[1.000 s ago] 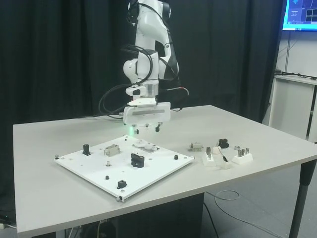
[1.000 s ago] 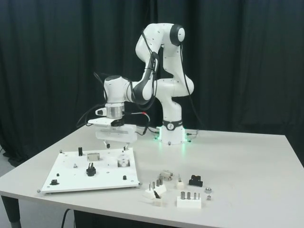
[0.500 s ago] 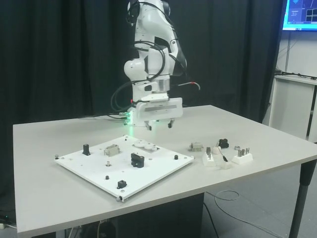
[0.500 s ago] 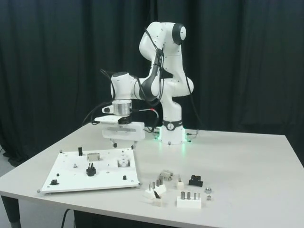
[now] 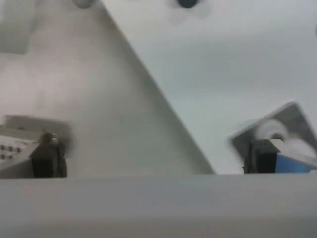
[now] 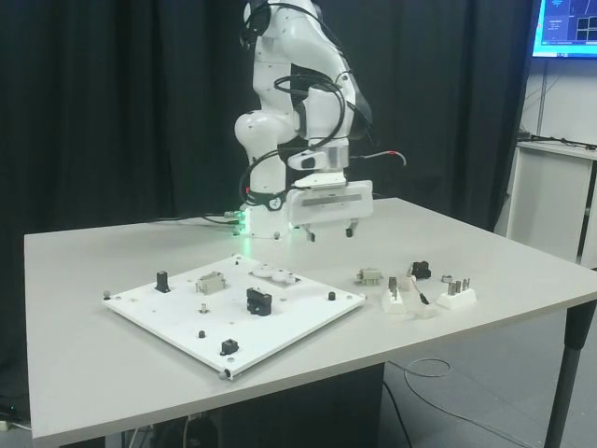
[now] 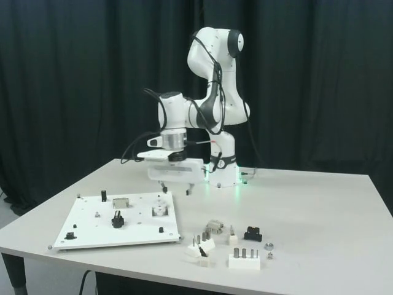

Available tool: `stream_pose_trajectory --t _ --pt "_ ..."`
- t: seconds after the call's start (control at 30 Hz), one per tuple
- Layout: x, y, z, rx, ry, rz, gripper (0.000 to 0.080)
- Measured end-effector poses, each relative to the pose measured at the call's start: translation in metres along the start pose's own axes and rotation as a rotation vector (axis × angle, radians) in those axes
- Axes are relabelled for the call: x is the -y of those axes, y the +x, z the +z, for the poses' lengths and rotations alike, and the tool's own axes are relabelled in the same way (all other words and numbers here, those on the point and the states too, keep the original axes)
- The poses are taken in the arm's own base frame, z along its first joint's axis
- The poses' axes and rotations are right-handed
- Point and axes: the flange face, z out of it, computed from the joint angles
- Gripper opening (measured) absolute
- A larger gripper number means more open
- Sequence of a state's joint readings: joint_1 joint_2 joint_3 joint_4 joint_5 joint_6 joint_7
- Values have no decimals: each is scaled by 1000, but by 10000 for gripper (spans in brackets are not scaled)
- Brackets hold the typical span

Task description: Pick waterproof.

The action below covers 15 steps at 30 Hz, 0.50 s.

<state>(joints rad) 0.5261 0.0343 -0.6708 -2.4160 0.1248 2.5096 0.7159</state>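
In the first room view the white board (image 6: 289, 317) lies left of centre on the grey table (image 6: 93, 373), with small fixtures on it; above its far right edge, near the middle of the frame, the gripper (image 6: 329, 231) hangs well clear of the surface, fingers spread wide and holding nothing; right of centre, just off the board, sits a small grey connector (image 6: 370, 275), which I judge to be the waterproof part, though that cannot be read for certain; further right lie a black part (image 6: 421, 270) and two white holders (image 6: 406, 301) with pins.

The loose pieces are crowded together; a descent slightly off line could seize the wrong one, or a finger could knock a holder over; the connector lies loose and at an angle, so unaligned fingers may push it aside instead of clamping it.
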Motion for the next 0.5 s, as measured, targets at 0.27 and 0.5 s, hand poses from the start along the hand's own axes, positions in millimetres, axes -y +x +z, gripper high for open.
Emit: stream_pose_trajectory --t 0.27,0.5 --pt "20 -23 2 6 -3 63 800" --pt "33 -37 2 -9 -15 113 800"
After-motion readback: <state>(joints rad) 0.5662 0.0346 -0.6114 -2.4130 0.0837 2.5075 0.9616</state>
